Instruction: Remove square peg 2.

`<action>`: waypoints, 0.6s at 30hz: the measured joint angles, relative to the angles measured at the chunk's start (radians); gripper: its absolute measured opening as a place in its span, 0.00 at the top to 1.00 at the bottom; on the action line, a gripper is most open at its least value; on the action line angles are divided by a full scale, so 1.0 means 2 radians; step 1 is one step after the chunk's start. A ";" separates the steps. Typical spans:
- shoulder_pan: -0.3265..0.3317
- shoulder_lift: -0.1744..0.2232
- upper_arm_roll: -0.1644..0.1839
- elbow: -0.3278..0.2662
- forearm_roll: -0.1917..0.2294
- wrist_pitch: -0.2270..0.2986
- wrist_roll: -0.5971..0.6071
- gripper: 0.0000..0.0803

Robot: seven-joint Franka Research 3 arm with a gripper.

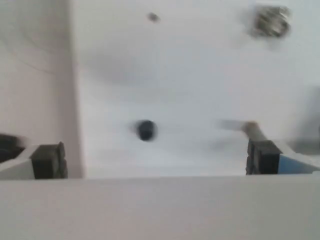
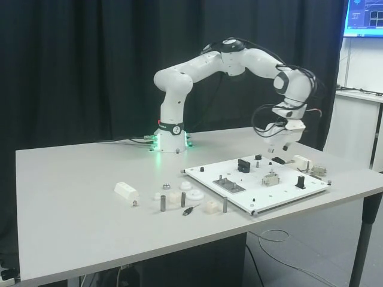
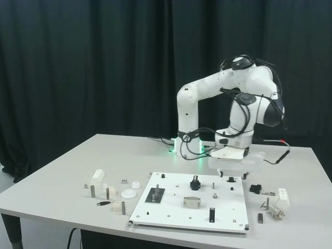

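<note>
Backing grey table (image 3: pixel 62 171) — white board (image 3: pixel 171 212) (black curtain (image 3: pixel 104 62))

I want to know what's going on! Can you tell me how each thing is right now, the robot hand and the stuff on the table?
gripper: open, holding nothing, hovering above the board.
white board: flat on the table, parts upright on it.
grey table: carries the board and loose parts.
loose white parts: lying beside the board.

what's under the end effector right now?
The end effector hangs above the white board's far edge; the wrist view shows board, a black knob and a metal nut. Nothing held.
</note>
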 joint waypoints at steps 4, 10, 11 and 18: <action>0.011 0.000 -0.010 -0.032 0.001 0.005 -0.020 0.00; 0.023 0.000 -0.018 -0.072 0.013 0.024 -0.032 0.00; 0.025 0.000 -0.019 -0.077 0.017 0.027 -0.034 0.00; 0.036 0.000 -0.019 -0.109 0.049 0.050 -0.041 0.00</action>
